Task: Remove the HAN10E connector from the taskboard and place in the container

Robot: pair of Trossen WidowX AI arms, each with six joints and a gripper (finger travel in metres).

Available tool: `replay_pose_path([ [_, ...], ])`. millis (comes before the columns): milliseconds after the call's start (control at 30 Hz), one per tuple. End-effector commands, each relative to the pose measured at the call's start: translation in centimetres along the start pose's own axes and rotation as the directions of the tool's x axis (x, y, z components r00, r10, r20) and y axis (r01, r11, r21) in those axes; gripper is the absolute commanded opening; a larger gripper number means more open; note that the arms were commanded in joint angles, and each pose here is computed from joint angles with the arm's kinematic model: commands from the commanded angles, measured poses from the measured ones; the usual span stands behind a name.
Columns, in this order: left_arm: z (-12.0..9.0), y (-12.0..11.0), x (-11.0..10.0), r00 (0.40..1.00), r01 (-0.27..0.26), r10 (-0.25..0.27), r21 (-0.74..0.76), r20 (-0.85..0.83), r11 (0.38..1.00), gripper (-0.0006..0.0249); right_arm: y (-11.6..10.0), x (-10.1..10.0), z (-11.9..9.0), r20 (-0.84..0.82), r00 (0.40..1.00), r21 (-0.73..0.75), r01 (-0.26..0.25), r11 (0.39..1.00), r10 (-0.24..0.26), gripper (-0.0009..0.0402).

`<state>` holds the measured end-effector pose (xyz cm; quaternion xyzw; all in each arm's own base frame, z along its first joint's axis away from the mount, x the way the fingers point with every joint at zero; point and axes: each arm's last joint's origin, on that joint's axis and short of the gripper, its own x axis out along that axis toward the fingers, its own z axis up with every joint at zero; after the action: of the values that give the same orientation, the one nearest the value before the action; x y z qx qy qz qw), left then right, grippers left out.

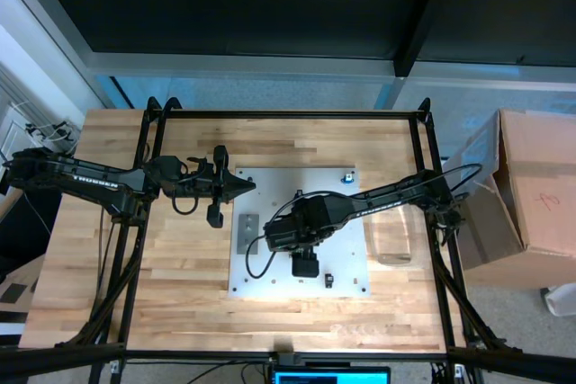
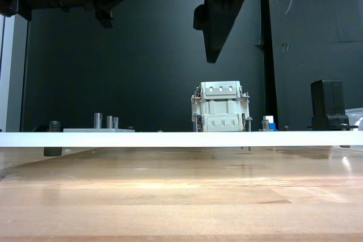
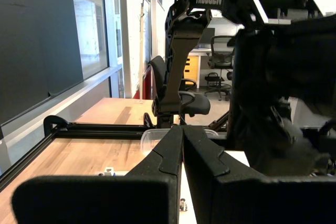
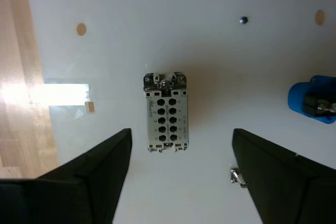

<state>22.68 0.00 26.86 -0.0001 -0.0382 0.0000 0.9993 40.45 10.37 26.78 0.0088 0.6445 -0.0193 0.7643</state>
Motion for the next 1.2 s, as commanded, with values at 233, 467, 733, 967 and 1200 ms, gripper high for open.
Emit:
replay_pose_path([
  [233,0.0,0.0,0.0,1.000,0.000,0.000,0.000,-0.001,1.000,0.0000,0.4,2.2,0.4,-0.028,1.000,-0.013,0.006,1.000,-0.007,0.0319],
  [467,0.0,0.0,0.0,1.000,0.000,0.000,0.000,-0.001,1.000,0.0000,0.4,3.9,0.1,-0.037,0.999,-0.018,0.009,1.000,-0.009,0.0318],
  [733,0.0,0.0,0.0,1.000,0.000,0.000,0.000,0.000,1.000,0.0000,0.4,5.1,-0.2,-0.035,0.999,-0.023,0.008,1.000,-0.009,0.0318],
  [967,0.0,0.0,0.0,1.000,0.000,0.000,0.000,-0.001,1.000,0.0000,0.5,5.2,-0.2,-0.033,0.999,-0.024,0.008,1.000,-0.009,0.0268],
  [1200,0.0,0.0,0.0,1.000,0.000,0.000,0.000,0.000,1.000,0.0000,0.4,5.2,-0.2,-0.037,0.999,-0.024,0.006,1.000,-0.007,0.0171],
])
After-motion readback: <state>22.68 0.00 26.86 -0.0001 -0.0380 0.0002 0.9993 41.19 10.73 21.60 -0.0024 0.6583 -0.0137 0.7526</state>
